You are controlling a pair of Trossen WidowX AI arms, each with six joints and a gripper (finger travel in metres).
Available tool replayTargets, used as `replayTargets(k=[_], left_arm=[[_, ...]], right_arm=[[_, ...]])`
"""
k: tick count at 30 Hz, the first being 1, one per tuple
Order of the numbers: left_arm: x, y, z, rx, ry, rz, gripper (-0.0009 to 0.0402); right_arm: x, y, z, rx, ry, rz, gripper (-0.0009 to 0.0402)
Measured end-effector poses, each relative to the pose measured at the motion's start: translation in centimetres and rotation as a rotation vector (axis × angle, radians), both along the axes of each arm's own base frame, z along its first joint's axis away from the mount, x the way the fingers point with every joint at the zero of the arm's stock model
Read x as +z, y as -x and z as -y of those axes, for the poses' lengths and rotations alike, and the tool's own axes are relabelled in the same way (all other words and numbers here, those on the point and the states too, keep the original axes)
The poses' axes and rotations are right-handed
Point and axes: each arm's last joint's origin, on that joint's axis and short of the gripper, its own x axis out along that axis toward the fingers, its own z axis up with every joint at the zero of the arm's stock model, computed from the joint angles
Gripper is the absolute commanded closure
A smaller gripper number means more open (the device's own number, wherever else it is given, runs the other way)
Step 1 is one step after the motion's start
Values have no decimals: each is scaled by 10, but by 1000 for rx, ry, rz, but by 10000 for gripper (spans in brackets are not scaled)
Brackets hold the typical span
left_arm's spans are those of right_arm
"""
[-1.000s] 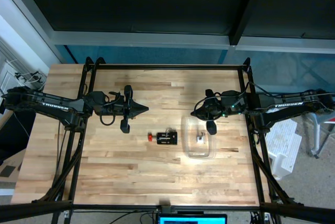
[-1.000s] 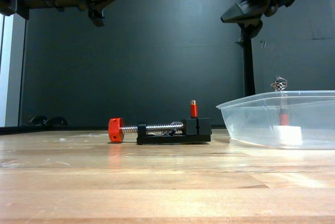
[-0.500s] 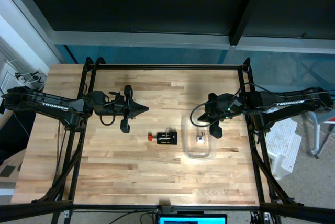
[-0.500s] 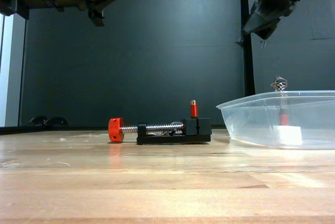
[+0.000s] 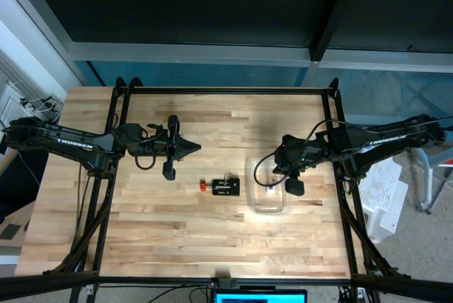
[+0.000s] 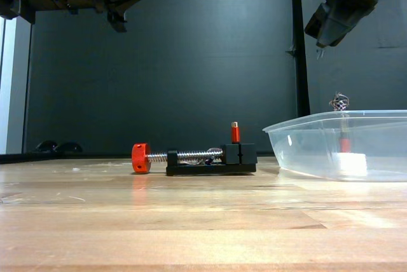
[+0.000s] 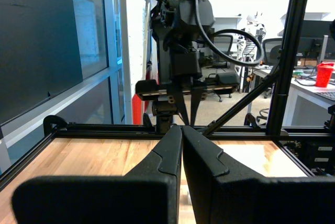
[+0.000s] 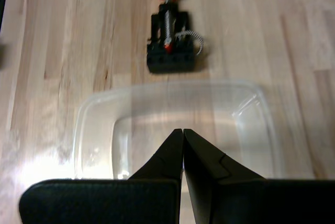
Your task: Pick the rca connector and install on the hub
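Note:
The hub [image 5: 225,187] is a small black block with a red knob, lying mid-table; it also shows in the low view [image 6: 210,157] and the right wrist view [image 8: 170,51]. To its right stands a clear plastic tray [image 5: 252,204]. In the tray, a thin upright piece with a silvery tip, the rca connector [image 6: 339,102], rises above a small white square piece [image 6: 351,164]. My right gripper [image 5: 276,171] hangs high over the tray, tilted downward, fingers shut on nothing [image 8: 183,132]. My left gripper [image 5: 198,149] is parked high at the left, shut and empty.
The black frame rails [image 5: 226,90] run around the table's edges, with an upright post [image 6: 299,62] behind the tray. Bare wood [image 5: 177,232] lies between the hub and the near edge.
The right gripper has swung toward the near edge and tipped downward over the tray. The left arm, hub and tray have not moved.

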Motion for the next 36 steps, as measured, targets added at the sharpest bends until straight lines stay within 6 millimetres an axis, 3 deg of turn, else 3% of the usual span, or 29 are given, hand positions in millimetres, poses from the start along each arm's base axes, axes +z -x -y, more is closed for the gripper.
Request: replayTargets(k=[18, 30, 36], left_arm=[[0, 0, 0, 0, 0, 1, 393], [0, 0, 0, 0, 0, 0, 393], [0, 0, 0, 0, 0, 0, 393]], right_arm=[[-10, -1, -8, 5, 20, -202, 388], [-32, -16, -13, 13, 45, -313, 249], [-44, -23, -16, 14, 57, -366, 218]])
